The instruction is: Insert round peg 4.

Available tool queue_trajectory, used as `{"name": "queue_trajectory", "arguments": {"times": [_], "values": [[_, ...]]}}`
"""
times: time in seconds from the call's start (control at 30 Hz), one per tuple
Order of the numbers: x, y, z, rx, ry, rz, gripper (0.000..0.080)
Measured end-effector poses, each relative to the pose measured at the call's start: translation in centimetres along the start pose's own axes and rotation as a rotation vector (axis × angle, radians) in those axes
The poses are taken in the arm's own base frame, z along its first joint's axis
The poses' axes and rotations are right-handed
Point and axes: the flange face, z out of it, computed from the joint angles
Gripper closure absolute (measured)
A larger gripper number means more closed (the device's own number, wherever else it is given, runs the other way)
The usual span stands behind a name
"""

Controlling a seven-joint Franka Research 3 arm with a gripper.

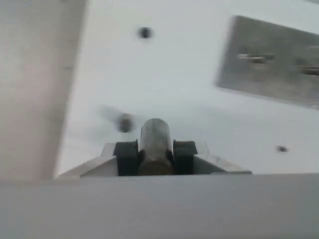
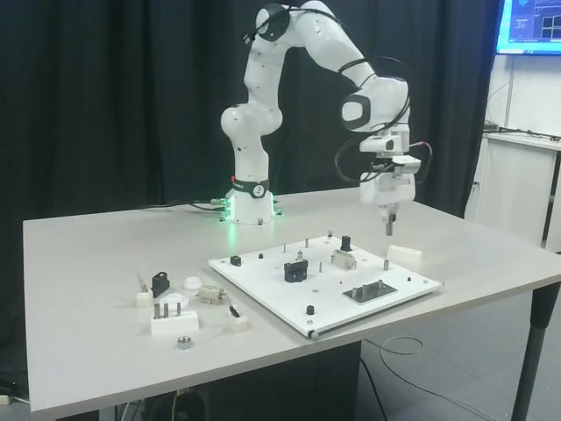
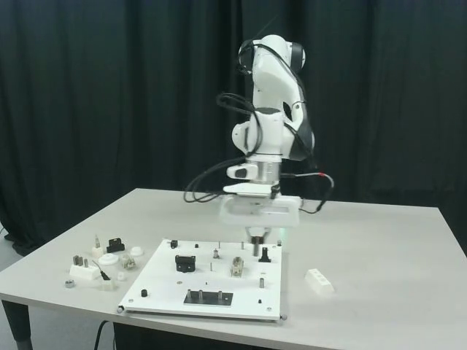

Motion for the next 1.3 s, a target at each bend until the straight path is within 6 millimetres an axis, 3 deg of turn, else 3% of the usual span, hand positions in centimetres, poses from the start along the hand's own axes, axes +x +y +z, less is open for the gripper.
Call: {"name": "queue_trajectory", "arguments": {"times": [0.5,0.93,1.3], "values": [[4.5,7.7,0.2,-0.028,0.0,0.042,0.0656],[6.1,13.0,0.8,-0.033,-0.064,0.129,0.0657],[7.2,16.1,1.9,-0.016,-0.105,0.153,0.0657]]}}
